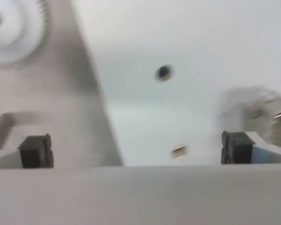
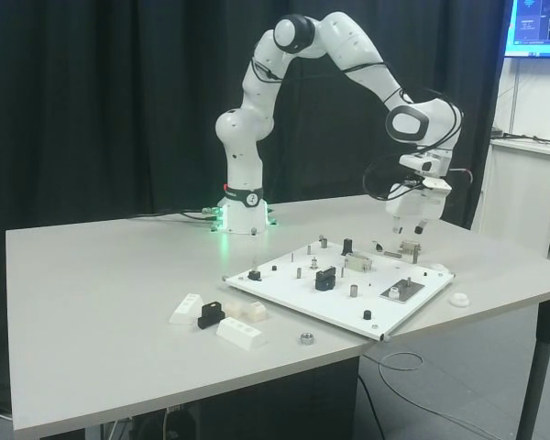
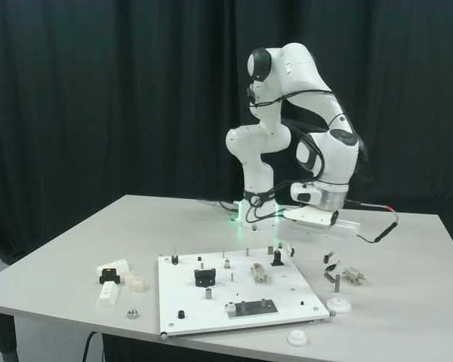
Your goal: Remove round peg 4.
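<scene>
Several small fixtures stand on a white board (image 2: 293,295) that lies on the grey table (image 2: 92,275), near its front edge. Among them are upright round pegs (image 2: 355,291), black blocks (image 2: 325,278) and a dark plate (image 2: 402,291) carrying two short posts. Which of the pegs is round peg 4 cannot be told from where I stand; all those visible on the board sit upright in their places, and one further peg (image 3: 337,282) stands on the bare table just beside the board's right side, near a small metal part (image 3: 352,275).

The white arm (image 2: 348,41) rises from its base (image 2: 241,213), which shows a green glow, arches over and comes down at the far right corner of the board. The gripper (image 2: 409,240) hangs just above that corner, touching nothing. In the wrist view its two black fingertips (image 1: 36,151) are spread wide apart, gripper (image 1: 136,150), with only the board's surface and its edge between them. A dark hole (image 1: 164,72) in the board and a white gear (image 1: 14,28) on the table lie beyond the tips.

Two white gears (image 3: 338,305) rest on the table off the board's right corner. To the board's left lie white blocks (image 2: 241,332), a black piece (image 2: 211,314) and a nut (image 2: 305,338). Black curtains (image 2: 92,101) close the background.
</scene>
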Available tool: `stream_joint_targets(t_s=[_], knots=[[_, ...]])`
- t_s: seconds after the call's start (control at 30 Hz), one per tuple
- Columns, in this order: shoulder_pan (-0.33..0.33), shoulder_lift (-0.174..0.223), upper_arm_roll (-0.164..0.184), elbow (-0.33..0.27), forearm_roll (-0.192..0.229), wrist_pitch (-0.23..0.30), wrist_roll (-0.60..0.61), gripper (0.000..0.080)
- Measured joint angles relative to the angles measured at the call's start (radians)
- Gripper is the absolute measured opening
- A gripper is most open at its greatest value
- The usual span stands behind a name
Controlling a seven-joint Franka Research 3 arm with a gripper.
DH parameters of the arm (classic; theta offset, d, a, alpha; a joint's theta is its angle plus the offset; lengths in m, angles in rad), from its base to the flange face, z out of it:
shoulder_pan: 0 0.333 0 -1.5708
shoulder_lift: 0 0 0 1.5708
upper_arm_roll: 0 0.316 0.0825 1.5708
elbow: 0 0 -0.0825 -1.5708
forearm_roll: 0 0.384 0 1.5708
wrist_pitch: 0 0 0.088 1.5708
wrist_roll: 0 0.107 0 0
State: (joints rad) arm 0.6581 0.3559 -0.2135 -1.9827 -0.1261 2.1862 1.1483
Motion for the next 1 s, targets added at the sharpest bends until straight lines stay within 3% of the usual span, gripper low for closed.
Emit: stream_joint_targets(t_s=[0.23,0.5,1.0], knots=[[-0.068,0.001,0.002,0.013,-0.052,0.005,-0.036,0.08],[-0.169,0.01,0.021,0.031,-0.084,0.032,-0.109,0.08],[-0.382,0.056,0.105,0.077,-0.099,0.088,-0.28,0.08]])
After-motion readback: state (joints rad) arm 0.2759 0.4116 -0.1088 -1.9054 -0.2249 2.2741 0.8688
